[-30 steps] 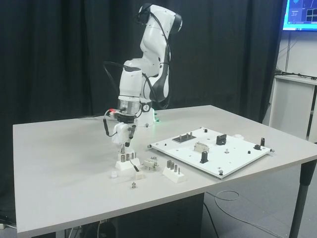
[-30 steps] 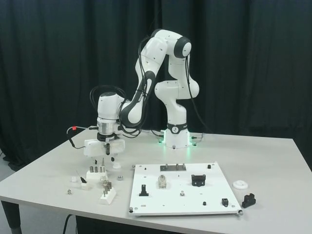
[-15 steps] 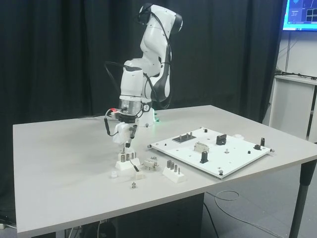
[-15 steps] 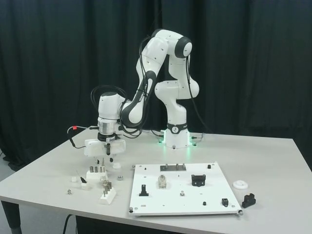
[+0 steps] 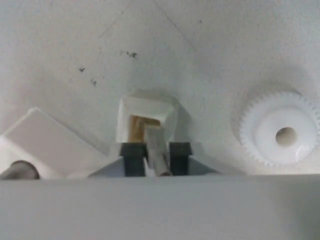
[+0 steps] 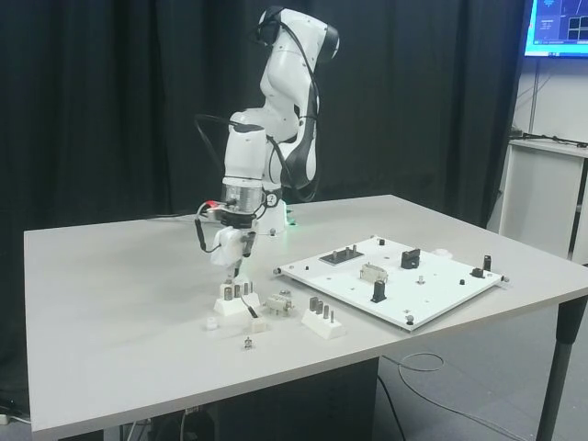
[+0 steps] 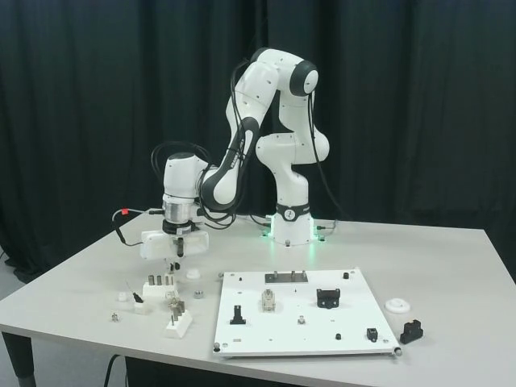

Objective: Pick Ethernet.

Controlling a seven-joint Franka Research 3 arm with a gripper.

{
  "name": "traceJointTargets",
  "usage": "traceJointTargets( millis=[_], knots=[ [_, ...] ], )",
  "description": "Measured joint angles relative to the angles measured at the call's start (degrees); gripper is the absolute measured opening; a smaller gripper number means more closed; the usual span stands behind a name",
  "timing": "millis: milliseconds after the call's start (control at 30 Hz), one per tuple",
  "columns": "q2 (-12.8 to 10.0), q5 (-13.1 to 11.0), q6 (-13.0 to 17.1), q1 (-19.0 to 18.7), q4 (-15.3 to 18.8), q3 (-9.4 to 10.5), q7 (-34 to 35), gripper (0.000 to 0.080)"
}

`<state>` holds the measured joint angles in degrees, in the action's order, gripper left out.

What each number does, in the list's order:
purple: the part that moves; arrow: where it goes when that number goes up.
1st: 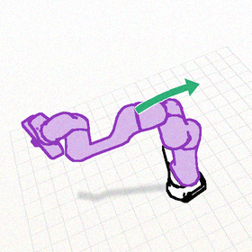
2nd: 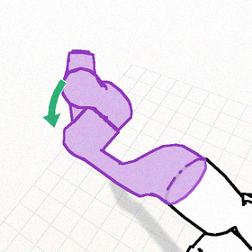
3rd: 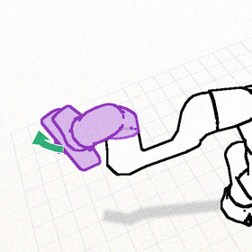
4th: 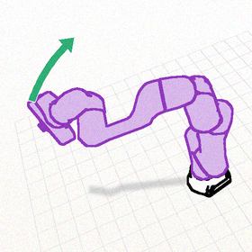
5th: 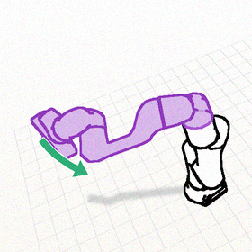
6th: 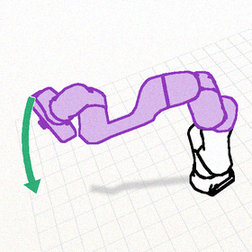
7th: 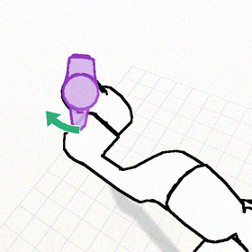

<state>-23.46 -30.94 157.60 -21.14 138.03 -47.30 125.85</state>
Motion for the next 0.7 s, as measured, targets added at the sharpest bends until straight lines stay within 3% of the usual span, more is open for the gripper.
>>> traceJointTargets(
  millis=[267,300,433,700],
  knots=[
    [-0.01,0.00,0.36,-0.39,0.11,-0.58,0.00,0.0139],
    [-0.01,0.00,0.36,-0.42,0.11,-0.66,0.00,0.0073],
    [0.01,0.00,0.42,-0.68,0.09,-1.19,0.00,0.0073],
    [0.17,0.04,0.47,-2.64,-0.27,-3.46,-0.42,0.0073]
  ],
)
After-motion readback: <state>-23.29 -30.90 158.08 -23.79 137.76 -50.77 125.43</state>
